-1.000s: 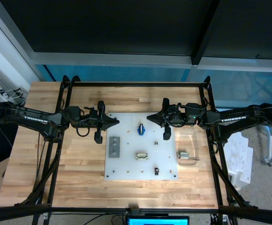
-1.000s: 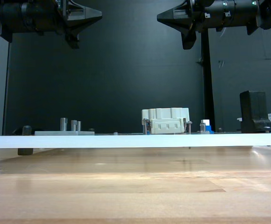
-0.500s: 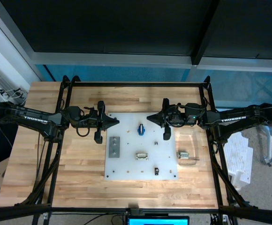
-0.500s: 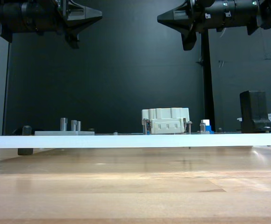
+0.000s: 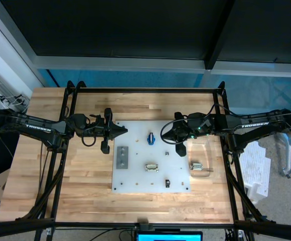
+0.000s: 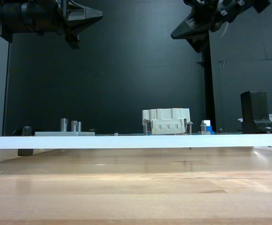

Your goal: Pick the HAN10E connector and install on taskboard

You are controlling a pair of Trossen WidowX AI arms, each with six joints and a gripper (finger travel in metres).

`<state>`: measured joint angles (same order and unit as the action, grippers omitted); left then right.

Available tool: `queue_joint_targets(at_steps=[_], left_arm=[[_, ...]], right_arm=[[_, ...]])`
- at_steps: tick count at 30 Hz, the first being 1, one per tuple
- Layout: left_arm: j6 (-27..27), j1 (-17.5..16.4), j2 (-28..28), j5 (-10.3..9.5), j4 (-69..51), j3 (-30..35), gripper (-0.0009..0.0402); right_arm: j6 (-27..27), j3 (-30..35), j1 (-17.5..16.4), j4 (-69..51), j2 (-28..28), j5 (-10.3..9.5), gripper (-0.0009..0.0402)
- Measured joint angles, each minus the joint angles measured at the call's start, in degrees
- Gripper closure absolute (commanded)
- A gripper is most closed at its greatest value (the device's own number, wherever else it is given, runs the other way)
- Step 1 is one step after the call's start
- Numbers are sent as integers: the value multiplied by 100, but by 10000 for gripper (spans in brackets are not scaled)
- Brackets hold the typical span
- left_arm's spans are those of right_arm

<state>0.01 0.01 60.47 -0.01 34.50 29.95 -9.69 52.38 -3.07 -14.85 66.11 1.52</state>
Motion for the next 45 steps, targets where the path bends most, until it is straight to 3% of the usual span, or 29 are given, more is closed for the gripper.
queue_joint_targets(at_steps=[13, 33, 37, 45], left_arm=[[-2, 0, 0, -2, 2, -2, 392], [-2, 0, 0, 0, 2, 0, 392], [0, 0, 0, 0, 2, -2, 392], [0, 0, 0, 0, 2, -2, 392]], right_arm=[[-247, 785, -372, -2302, 0, 0, 393], [-975, 804, -1058, -4666, 11, -28, 393], [-1110, 804, -1220, -5005, 42, -140, 393], [-1624, 804, -1757, -5464, 256, -155, 393]])
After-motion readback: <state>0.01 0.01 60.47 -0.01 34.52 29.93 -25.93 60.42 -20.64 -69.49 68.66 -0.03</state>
